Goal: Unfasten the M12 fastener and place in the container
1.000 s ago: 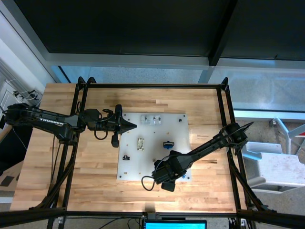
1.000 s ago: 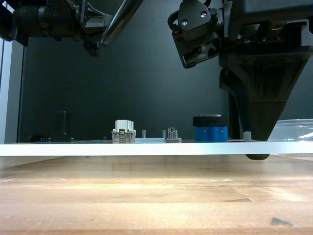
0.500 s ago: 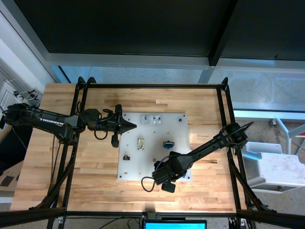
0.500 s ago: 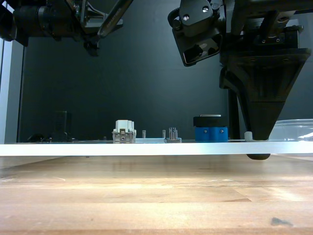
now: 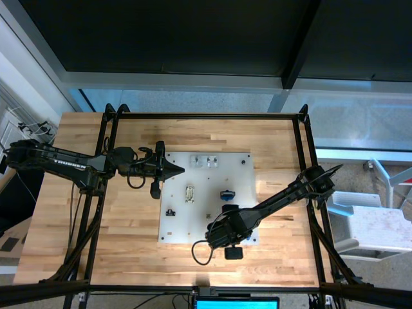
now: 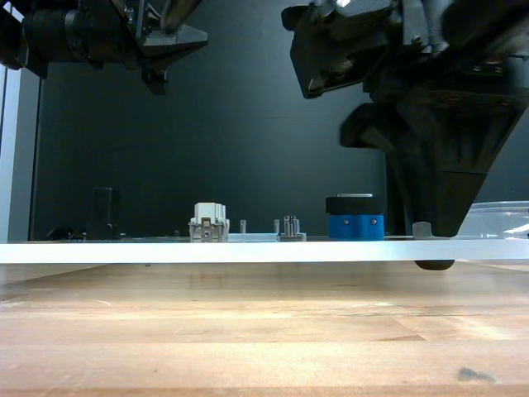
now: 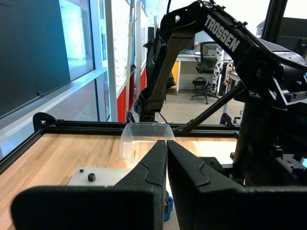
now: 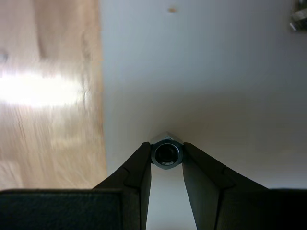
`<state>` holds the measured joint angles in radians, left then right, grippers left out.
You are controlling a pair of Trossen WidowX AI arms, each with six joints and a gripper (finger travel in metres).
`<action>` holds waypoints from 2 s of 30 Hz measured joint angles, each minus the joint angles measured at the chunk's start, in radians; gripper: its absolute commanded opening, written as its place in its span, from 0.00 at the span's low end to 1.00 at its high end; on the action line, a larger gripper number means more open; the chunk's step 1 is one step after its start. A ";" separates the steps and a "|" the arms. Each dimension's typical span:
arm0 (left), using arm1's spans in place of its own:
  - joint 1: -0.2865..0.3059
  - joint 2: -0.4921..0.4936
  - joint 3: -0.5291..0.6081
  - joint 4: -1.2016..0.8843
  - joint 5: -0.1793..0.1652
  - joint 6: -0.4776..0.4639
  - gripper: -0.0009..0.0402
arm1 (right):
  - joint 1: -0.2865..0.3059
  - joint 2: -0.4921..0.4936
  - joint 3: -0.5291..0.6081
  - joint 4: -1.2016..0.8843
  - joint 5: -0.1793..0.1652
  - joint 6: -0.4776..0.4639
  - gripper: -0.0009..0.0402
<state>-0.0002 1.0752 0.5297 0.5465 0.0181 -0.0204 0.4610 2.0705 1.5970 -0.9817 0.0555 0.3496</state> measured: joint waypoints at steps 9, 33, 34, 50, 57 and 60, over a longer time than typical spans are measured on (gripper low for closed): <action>0.000 0.000 0.000 0.000 0.000 0.000 0.02 | -0.001 0.000 0.000 0.002 -0.001 -0.628 0.02; 0.000 0.000 0.000 0.000 0.000 0.000 0.02 | -0.001 0.000 0.000 0.001 -0.003 -1.418 0.02; 0.000 0.000 0.000 0.000 0.000 0.000 0.02 | -0.001 0.000 0.001 0.000 -0.003 -1.418 0.02; 0.000 0.000 0.000 0.000 0.000 0.000 0.02 | 0.000 -0.016 0.000 -0.018 0.001 -1.411 0.51; 0.000 0.000 0.000 0.000 0.000 0.000 0.02 | 0.005 -0.058 0.000 -0.041 -0.003 -1.275 0.57; 0.000 0.000 0.000 0.000 0.000 0.000 0.02 | 0.008 -0.080 0.000 -0.059 -0.005 -1.115 0.55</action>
<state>-0.0002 1.0752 0.5301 0.5468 0.0181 -0.0204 0.4686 1.9903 1.5970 -1.0405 0.0505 -0.7650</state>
